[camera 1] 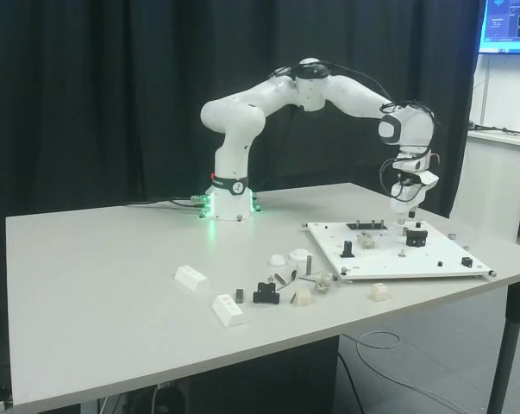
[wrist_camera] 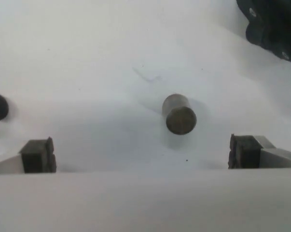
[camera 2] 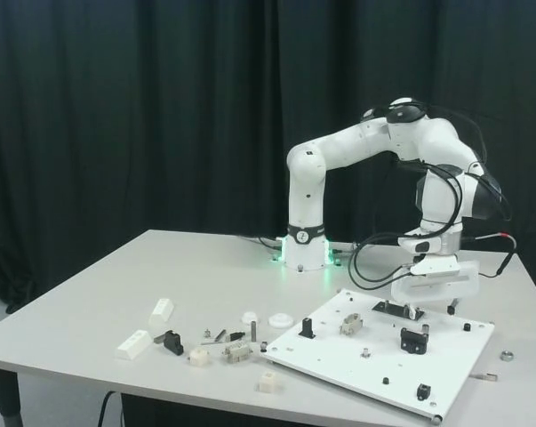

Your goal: Remove round peg 4.

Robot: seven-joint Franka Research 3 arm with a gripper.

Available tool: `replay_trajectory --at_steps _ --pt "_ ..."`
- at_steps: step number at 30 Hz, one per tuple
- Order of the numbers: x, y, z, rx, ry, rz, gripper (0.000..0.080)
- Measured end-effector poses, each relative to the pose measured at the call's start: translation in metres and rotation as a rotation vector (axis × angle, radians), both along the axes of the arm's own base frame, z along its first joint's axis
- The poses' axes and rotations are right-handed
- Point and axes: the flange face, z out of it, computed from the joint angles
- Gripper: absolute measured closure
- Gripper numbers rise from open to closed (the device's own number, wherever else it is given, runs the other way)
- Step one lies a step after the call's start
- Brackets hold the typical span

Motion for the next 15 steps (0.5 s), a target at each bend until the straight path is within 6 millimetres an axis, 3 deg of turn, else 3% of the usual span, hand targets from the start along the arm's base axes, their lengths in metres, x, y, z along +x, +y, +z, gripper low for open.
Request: replay_trajectory --at_steps 15 --pt "0.007 -0.0067 -0.0074 -0.006 -0.017 -0.013 0.0003"
